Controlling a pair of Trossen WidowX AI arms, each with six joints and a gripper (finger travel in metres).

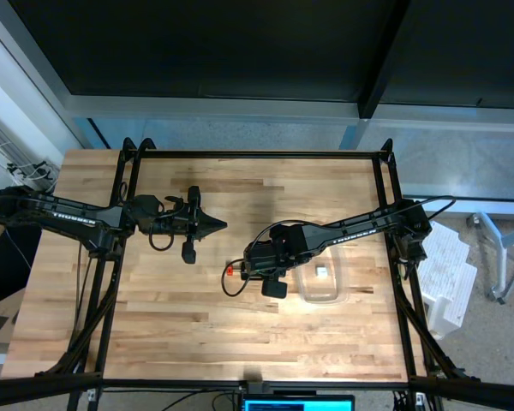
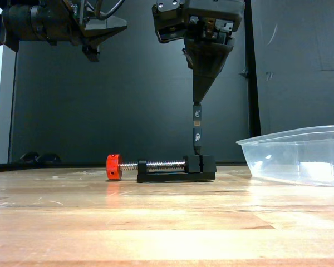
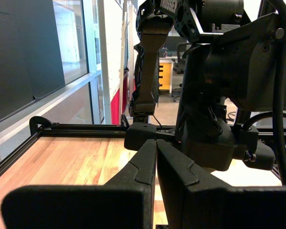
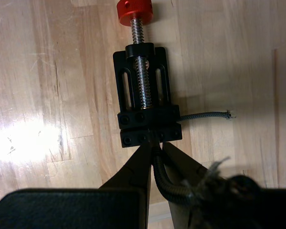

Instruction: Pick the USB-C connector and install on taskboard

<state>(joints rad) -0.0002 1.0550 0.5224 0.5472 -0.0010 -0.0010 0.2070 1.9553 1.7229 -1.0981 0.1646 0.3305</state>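
the right gripper (image 2: 196,103) is pinched shut on the usb-c connector (image 2: 196,114), which hangs just below its fingertips, directly above the upright stalk (image 2: 196,139) of the taskboard (image 2: 172,177); the plug looks light, rigid and probably slick, best held by its flat sides. the left gripper (image 1: 216,225) is closed on nothing, well apart

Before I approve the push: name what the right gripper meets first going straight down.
Right gripper, shut on the USB-C connector, would likely meet the stalk on the taskboard below. Left gripper hangs parked aside.
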